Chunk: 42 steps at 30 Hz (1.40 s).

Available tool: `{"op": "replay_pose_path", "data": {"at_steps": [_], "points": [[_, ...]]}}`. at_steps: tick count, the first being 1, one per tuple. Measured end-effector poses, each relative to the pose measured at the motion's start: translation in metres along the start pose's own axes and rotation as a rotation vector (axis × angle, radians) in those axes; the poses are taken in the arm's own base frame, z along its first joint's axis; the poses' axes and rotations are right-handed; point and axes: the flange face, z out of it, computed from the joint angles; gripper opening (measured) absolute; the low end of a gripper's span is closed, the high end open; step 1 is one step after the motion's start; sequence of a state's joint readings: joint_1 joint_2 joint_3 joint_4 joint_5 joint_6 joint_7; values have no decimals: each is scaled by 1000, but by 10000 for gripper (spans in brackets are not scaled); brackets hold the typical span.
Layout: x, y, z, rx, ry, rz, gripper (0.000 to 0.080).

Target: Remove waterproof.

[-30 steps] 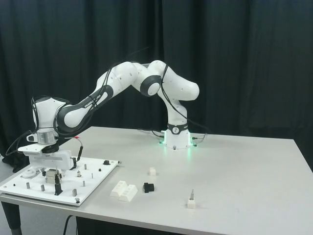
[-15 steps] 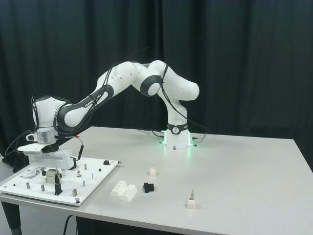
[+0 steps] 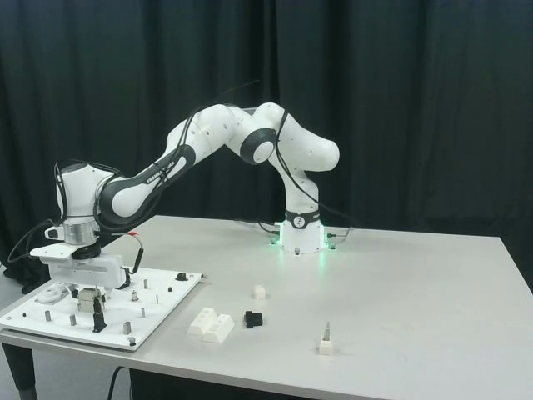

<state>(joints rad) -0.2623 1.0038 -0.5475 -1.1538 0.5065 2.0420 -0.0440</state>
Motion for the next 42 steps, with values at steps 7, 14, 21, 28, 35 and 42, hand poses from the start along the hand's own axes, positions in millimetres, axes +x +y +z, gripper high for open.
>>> {"op": "replay_pose_path", "data": {"at_steps": [7, 14, 21, 28, 35, 42], "points": [[0, -1, 0, -3, 2, 1, 708], [0, -1, 0, -3, 2, 2, 708], [0, -1, 0, -4, 2, 2, 620], [0, -1, -1, -4, 3, 2, 620], [1, -2, -4, -4, 1, 1, 620], [1, -2, -8, -4, -3, 3, 620]]}}
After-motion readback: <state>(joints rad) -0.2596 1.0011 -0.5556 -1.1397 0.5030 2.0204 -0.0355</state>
